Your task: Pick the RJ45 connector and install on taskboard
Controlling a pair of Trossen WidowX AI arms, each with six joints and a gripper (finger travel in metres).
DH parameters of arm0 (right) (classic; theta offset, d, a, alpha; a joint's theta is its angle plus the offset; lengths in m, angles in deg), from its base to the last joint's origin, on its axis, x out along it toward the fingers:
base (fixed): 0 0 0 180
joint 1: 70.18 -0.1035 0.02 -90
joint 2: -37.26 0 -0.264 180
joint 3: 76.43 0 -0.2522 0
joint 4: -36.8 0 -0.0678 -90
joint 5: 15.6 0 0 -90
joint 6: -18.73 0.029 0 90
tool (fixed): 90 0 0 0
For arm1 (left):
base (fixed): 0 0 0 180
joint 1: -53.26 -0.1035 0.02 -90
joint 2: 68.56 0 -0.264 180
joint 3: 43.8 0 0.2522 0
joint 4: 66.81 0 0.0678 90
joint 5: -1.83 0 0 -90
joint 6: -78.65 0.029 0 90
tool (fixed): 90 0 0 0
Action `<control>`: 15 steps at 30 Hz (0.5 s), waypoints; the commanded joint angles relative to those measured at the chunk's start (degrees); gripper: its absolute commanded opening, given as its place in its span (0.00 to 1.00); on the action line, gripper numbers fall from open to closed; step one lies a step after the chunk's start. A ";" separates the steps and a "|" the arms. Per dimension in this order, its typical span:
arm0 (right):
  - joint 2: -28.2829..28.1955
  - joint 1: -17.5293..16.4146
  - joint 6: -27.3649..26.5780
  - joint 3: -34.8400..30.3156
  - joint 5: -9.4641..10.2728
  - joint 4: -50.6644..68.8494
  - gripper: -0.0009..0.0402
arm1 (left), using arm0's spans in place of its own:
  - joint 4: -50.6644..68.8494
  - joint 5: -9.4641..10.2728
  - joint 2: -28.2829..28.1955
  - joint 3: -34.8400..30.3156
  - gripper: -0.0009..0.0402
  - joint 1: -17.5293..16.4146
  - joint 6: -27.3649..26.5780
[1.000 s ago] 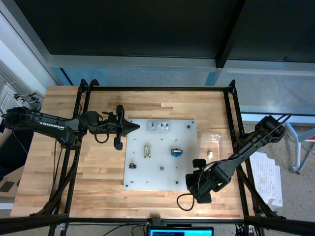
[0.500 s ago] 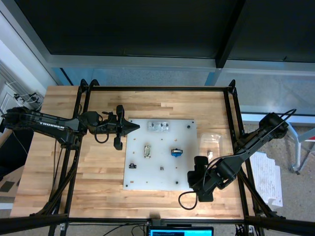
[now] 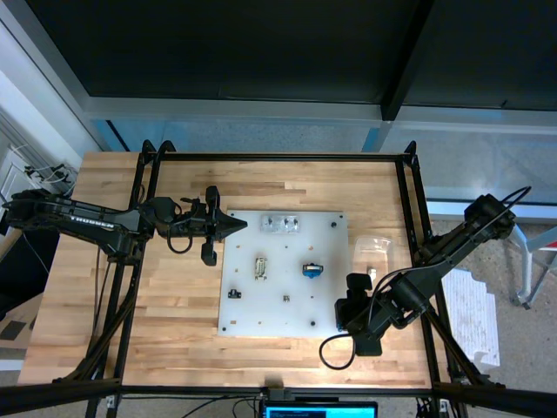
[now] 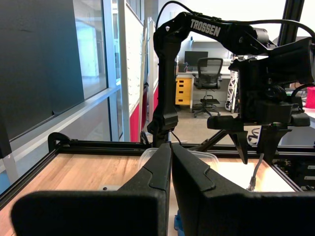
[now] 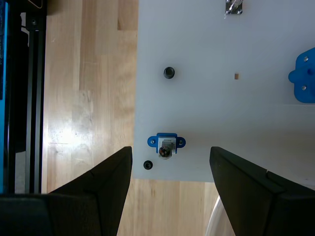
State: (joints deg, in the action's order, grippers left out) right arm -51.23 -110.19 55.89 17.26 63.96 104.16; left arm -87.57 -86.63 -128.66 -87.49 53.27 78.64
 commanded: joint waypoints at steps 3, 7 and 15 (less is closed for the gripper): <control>0.00 0.00 -0.02 -0.02 -0.02 -0.07 0.56 | 0.00 0.00 0.00 -0.02 0.02 -0.02 0.02; 0.00 0.04 -0.04 -0.02 -0.02 -0.11 0.56 | 0.00 0.00 0.00 -0.02 0.02 -0.02 0.00; 2.05 3.13 -1.64 -0.02 -0.11 -2.71 0.56 | 0.00 0.00 0.00 -0.02 0.02 -0.02 0.00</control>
